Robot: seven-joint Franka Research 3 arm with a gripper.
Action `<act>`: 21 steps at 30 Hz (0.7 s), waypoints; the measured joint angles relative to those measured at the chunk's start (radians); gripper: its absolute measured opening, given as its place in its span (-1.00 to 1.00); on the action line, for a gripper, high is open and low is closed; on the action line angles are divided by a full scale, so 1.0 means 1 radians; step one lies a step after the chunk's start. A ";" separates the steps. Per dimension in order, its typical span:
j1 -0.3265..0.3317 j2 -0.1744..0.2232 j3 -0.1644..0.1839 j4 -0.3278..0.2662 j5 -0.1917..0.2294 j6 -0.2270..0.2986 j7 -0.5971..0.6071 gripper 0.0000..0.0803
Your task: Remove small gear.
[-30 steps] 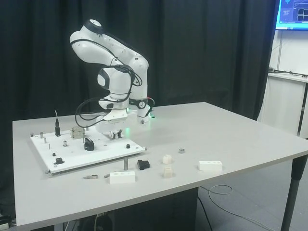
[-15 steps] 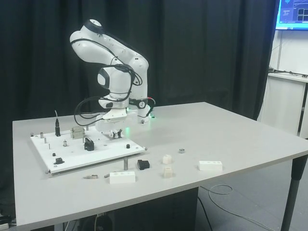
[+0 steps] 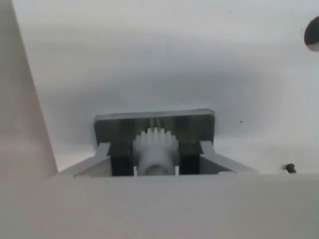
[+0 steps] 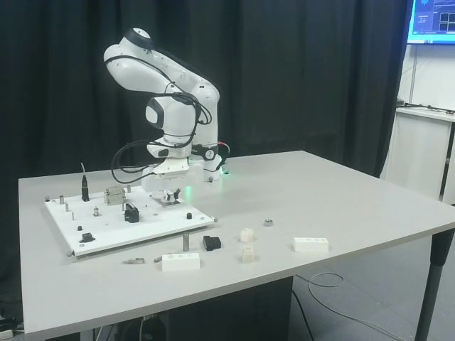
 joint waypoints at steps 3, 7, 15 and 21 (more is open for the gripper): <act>0.000 0.000 0.007 0.000 0.000 -0.008 0.000 -0.52; -0.002 0.000 0.018 -0.002 0.001 -0.020 0.000 -0.52; -0.018 -0.003 0.068 -0.002 0.018 -0.059 0.000 -0.52; -0.031 -0.010 0.109 -0.002 0.043 -0.088 0.000 -0.52</act>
